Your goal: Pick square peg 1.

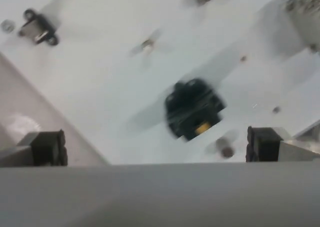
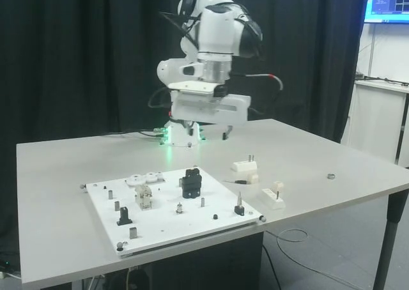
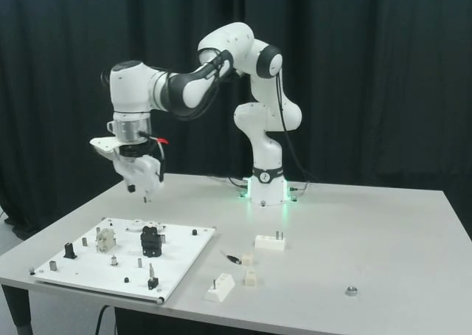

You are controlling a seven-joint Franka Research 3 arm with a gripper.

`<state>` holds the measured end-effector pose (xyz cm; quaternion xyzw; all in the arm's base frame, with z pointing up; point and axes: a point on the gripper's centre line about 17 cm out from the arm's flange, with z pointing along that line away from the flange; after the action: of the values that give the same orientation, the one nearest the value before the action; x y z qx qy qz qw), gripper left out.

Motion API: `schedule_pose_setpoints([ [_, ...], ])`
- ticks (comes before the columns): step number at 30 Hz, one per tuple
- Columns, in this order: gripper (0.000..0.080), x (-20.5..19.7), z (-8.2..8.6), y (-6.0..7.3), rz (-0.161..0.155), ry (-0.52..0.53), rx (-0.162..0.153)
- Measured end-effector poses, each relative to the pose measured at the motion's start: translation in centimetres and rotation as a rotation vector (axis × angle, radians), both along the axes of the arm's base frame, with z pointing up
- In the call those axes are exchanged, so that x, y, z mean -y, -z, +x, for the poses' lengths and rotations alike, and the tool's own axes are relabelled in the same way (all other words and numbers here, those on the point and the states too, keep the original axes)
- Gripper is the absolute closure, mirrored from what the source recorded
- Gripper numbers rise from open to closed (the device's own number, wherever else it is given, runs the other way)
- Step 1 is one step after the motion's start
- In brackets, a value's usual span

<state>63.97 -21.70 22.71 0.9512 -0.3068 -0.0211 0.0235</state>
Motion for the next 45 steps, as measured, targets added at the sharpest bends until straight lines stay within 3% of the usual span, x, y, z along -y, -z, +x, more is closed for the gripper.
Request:
schedule_pose_setpoints([
  [10,0.0003,-4.9,0.3,-0.3,-0.015,0.087,-0.031],
  [21,0.0003,-9.0,0.9,0.4,-0.027,0.308,-0.033],
  [37,0.0003,-12.6,3.2,1.9,-0.021,0.447,0.026],
  [45,0.0003,-14.2,4.3,2.7,-0.02,0.586,0.054],
])
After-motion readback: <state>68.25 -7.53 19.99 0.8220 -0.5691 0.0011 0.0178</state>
